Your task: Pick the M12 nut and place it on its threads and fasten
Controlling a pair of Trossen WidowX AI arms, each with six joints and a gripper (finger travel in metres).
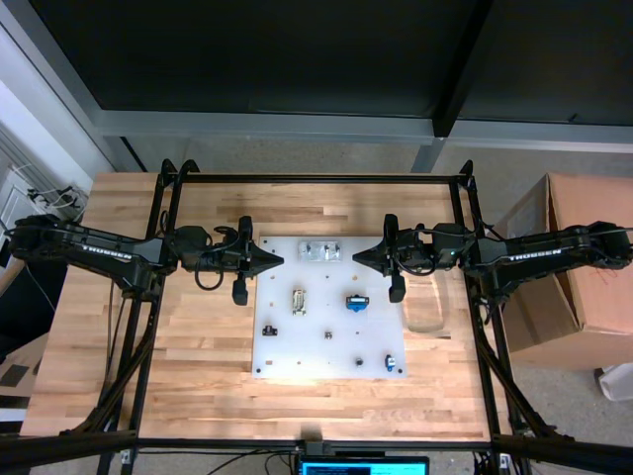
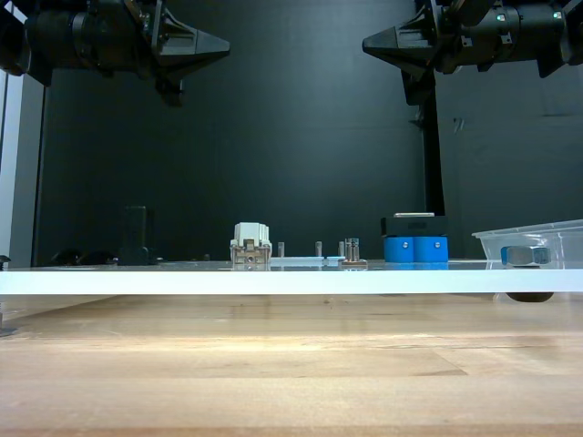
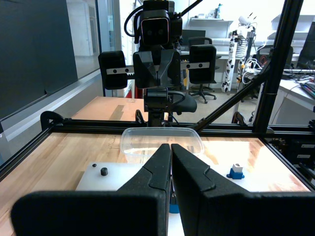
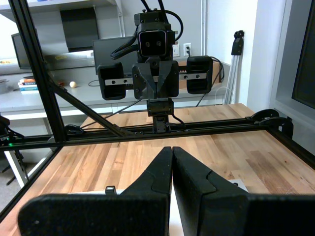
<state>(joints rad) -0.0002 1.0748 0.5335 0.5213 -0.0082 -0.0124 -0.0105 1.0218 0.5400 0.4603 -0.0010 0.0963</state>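
The small silver nut [image 2: 526,255] sits on its black ribbed stud at lower right, hiding the ribs. It is outside the clear plastic tray [image 1: 431,331]. My black left claw [image 1: 278,260] and black right claw [image 1: 357,255] hang up high, both pinched together.

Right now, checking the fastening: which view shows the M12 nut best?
Low view: the M12 nut shows side-on before the clear tray. High and left wrist views show a speck; right wrist, nothing. Left gripper and right gripper hang shut over the board.
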